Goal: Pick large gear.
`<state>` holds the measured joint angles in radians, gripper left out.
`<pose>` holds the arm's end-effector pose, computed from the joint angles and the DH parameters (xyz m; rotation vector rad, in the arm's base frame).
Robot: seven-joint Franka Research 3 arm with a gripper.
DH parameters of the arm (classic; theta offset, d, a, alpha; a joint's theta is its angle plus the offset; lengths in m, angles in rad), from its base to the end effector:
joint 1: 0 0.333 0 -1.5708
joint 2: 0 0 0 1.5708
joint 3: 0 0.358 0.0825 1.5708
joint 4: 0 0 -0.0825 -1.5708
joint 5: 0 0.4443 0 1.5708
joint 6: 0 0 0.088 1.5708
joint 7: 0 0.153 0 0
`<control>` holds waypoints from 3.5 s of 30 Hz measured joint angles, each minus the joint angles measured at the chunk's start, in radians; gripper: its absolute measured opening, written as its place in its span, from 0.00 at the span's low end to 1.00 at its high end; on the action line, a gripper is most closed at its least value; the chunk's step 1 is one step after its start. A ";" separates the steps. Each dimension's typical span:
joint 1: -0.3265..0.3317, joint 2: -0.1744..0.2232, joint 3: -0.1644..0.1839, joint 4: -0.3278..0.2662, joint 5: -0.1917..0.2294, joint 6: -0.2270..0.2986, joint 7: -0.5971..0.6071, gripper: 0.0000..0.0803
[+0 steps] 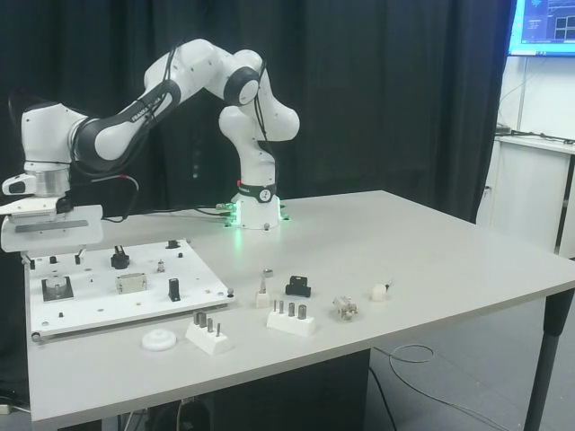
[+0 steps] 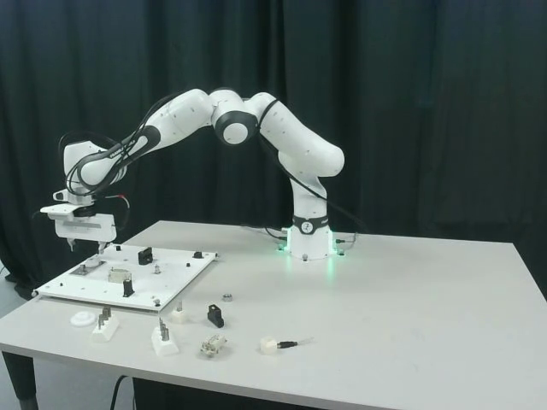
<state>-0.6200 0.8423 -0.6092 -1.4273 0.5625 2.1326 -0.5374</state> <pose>0.3873 -0.7065 0.2051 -2.8775 1.2574 -0.0706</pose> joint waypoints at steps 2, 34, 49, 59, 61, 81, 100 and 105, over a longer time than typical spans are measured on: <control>0.003 0.000 0.000 0.003 0.000 0.000 0.003 1.00; 0.188 -0.023 0.008 0.097 0.042 -0.063 0.146 1.00; 0.292 0.047 0.008 0.148 0.035 0.023 0.052 1.00; 0.299 0.120 0.025 0.204 0.037 0.055 -0.040 1.00; 0.299 0.134 0.028 0.214 0.038 0.059 -0.040 1.00; 0.297 0.200 0.039 0.240 0.038 0.026 -0.034 1.00; 0.300 0.214 0.051 0.240 0.040 0.013 -0.032 1.00; 0.301 0.221 0.051 0.240 0.040 0.021 -0.032 1.00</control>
<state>-0.3192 1.0638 -0.5585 -1.1875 0.6020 2.1531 -0.5697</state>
